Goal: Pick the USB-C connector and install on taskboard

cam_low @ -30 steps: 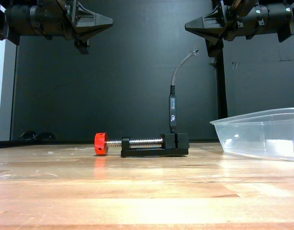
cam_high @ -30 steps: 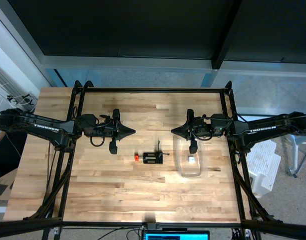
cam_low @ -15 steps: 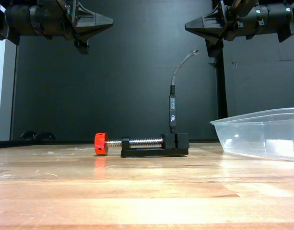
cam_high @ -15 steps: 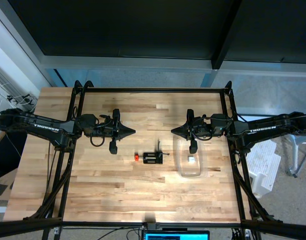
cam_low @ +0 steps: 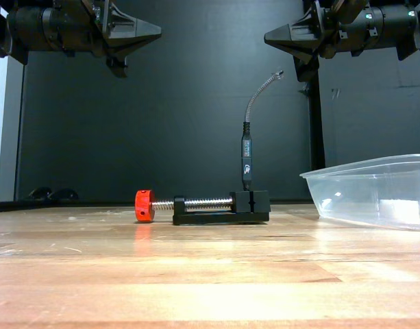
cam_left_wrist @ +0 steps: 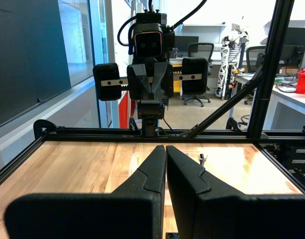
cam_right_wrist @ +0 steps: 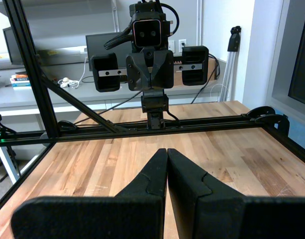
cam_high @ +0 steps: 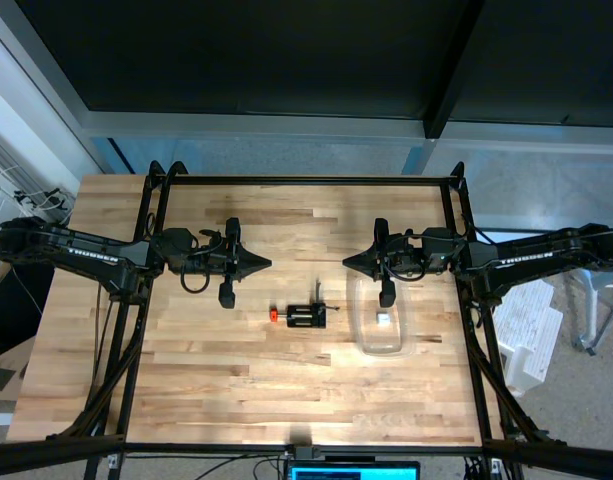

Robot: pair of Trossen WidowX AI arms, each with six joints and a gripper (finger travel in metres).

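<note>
Black and small, the taskboard [cam_high: 308, 317] lies on the wooden table [cam_high: 236, 380] between the two arms, its red-orange knob [cam_low: 144, 205] pointing left. The USB-C connector [cam_low: 246, 161] stands upright in the board's right end, with a springy cable [cam_low: 260, 88] curving up from it. Just to the right sits a clear plastic tray [cam_low: 347, 195] holding a small white cube [cam_high: 384, 318], while the left gripper [cam_high: 266, 264] and the right gripper [cam_high: 347, 263] hang high above the table, tips facing each other, well apart from the board, each with its fingers pressed together on nothing.
</note>
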